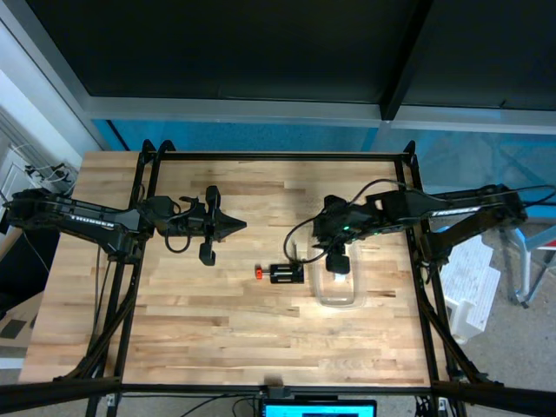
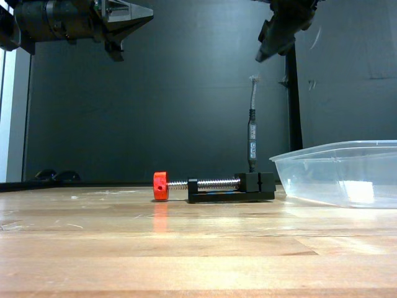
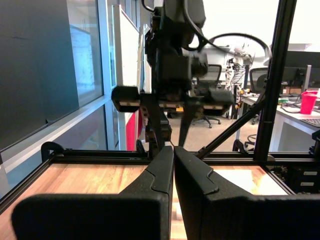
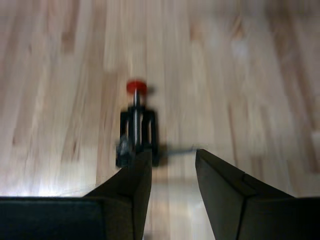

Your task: Pick the usb-c connector and install on the hub

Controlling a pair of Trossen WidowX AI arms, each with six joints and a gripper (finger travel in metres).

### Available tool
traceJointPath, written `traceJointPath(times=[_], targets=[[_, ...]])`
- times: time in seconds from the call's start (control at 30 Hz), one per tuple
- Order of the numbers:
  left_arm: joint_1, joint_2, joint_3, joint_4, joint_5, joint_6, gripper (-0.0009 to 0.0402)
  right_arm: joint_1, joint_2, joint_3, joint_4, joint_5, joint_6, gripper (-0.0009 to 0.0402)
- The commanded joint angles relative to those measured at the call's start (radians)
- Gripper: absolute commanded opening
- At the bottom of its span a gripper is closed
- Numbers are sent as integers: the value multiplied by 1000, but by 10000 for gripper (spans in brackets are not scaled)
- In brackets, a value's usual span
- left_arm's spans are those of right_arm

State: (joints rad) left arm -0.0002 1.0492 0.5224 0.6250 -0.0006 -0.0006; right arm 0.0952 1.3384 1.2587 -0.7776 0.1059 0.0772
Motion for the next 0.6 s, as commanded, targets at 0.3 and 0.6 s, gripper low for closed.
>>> traceJointPath(times=[0.3,0.6], targets=[[0,0,0,1,0,0,0,-78,-228,-272,499,3,-41,48],[0,0,0,1,0,0,0,-92,-335,-457,842,-2,-42,-1]])
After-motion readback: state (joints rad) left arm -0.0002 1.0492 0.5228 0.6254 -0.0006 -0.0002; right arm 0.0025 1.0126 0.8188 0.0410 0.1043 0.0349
